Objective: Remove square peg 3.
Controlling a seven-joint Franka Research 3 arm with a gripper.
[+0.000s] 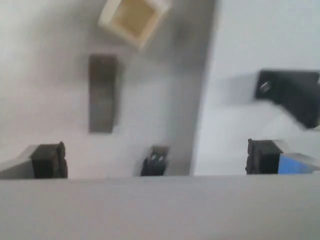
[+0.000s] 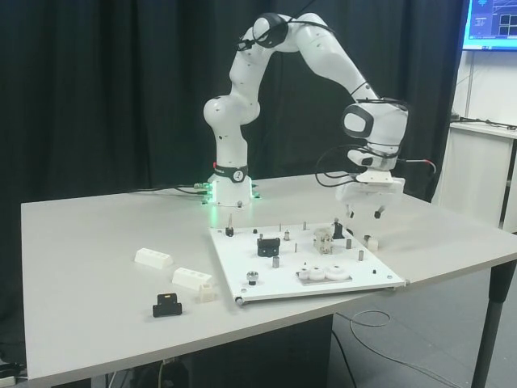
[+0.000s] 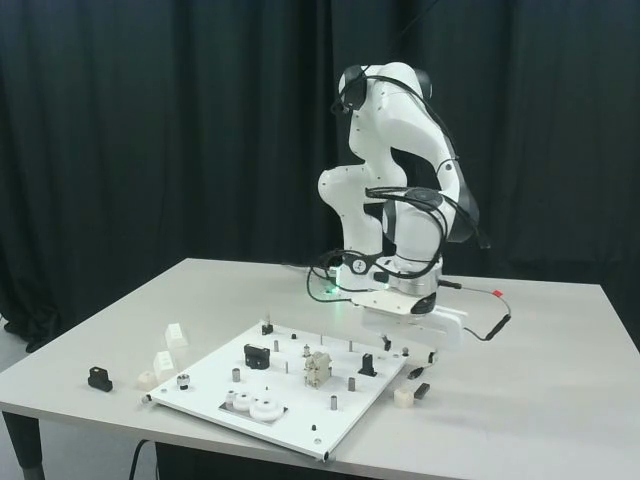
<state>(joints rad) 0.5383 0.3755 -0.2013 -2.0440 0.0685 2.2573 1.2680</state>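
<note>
End effector (image 1: pixel 155 159) open, empty above table (image 1: pixel 45 100), near square peg (image 1: pixel 134 17).

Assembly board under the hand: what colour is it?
White; the assembly board shows best in the first room view.

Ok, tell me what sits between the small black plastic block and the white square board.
A long white block and a small white cube, shown in the first room view.

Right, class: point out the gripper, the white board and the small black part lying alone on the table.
gripper (image 2: pixel 364 213), first room view, between its fingertips.
white board (image 2: pixel 234 267), first room view, bare area near its left edge.
small black part (image 2: pixel 167 305), first room view, its body.
</note>
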